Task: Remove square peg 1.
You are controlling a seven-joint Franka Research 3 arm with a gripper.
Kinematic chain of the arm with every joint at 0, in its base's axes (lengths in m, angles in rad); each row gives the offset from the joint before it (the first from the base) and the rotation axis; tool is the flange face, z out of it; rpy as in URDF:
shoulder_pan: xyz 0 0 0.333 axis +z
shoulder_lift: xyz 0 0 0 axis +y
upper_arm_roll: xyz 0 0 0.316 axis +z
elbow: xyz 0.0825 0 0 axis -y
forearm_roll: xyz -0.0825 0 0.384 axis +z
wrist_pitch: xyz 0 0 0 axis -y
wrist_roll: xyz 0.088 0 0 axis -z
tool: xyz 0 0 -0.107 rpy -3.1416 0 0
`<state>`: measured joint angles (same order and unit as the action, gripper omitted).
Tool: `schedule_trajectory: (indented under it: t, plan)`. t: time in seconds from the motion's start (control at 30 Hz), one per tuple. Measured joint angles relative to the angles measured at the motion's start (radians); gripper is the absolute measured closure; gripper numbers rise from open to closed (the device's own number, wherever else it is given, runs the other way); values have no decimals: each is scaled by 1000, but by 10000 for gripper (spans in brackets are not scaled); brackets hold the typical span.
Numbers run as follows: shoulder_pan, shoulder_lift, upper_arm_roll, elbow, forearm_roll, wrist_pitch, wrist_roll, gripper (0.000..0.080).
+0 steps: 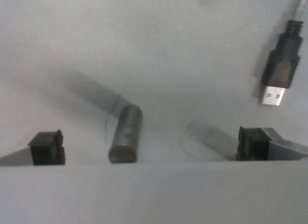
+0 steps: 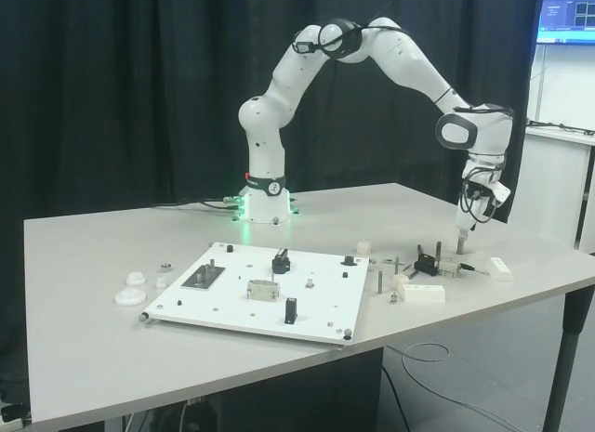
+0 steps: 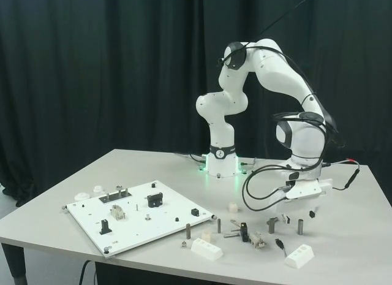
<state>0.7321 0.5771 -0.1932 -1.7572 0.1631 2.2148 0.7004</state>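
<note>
Hand spread wide over a grey peg, apparently standing free on the surface, untouched.

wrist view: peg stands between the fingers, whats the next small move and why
Probably raise the end effector straight up. Its fingers are open and touch nothing, and the peg stands alone on the table, off the board, so it looks released.
</note>
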Motion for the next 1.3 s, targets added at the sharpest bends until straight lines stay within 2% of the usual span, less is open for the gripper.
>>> schedule_trajectory:
  t: [0.37,0.73,1.03,1.3]
  plan:
    - [0,-1,-46,24,-12,-27,4,3]
    - [0,-16,-120,38,-13,-64,67,3]
    - [-3,-30,-204,36,-24,-113,102,3]
    - [-36,-33,-282,25,-80,-161,102,3]
